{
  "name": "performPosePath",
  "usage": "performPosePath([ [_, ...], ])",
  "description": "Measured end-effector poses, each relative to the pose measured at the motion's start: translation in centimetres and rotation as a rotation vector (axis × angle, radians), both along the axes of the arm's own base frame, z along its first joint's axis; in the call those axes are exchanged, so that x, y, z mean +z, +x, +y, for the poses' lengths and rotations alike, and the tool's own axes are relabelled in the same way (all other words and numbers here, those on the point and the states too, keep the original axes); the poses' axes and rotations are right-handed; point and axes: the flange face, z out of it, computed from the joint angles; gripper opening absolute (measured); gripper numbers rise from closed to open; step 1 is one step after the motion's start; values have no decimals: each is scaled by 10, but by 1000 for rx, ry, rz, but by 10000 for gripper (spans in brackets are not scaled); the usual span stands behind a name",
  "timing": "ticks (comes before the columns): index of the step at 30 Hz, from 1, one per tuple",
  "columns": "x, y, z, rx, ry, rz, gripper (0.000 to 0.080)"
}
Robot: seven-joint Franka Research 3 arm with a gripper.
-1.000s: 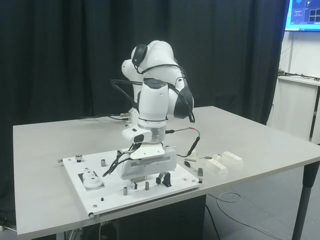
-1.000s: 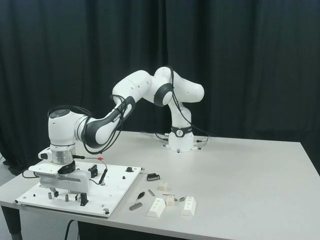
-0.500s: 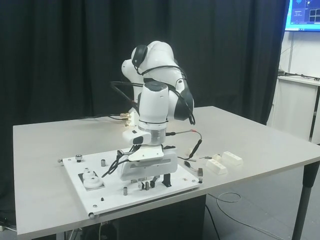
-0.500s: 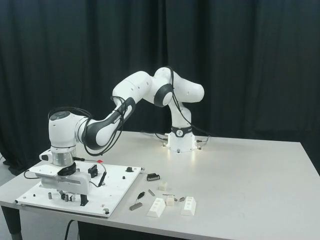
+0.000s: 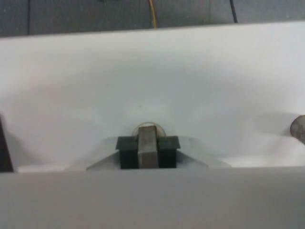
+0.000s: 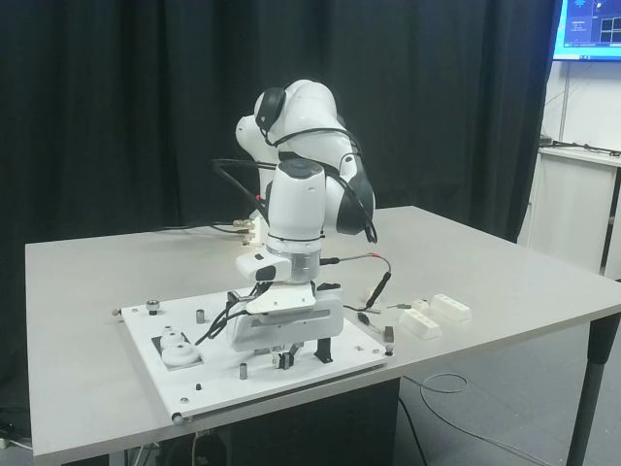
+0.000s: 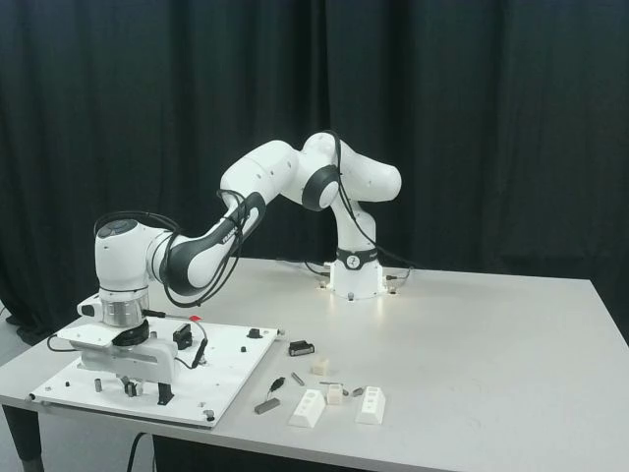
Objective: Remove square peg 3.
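We see our hand (image 5: 147,153) low over the white board (image 6: 194,369), near the board's front edge. In the wrist view its two black fingers (image 5: 126,151) sit tight on each side of a small grey peg (image 5: 147,145), so we think the hand is closed on it. The peg has flat sides and stands upright, and its foot is over a round hole in the board. We cannot tell if the foot is in the hole or just out of it.

We think this square peg is hard and stiff, like metal. It will not bend or squash. It looks small, so it is likely light. Its flat sides may be smooth and a bit slippery. The best place to hold it is on two flat sides, near the top, where we have it now. We judge a straight lift is safest, because a tilt could jam the peg in its hole.
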Motion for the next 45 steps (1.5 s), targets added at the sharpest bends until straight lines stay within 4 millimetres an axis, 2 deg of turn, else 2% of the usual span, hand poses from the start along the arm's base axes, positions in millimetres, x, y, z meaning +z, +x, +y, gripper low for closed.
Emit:
performPosePath([
  [29,3,1,0,52,-9,11,75],
  [45,3,1,1,-12,-8,6,75],
])
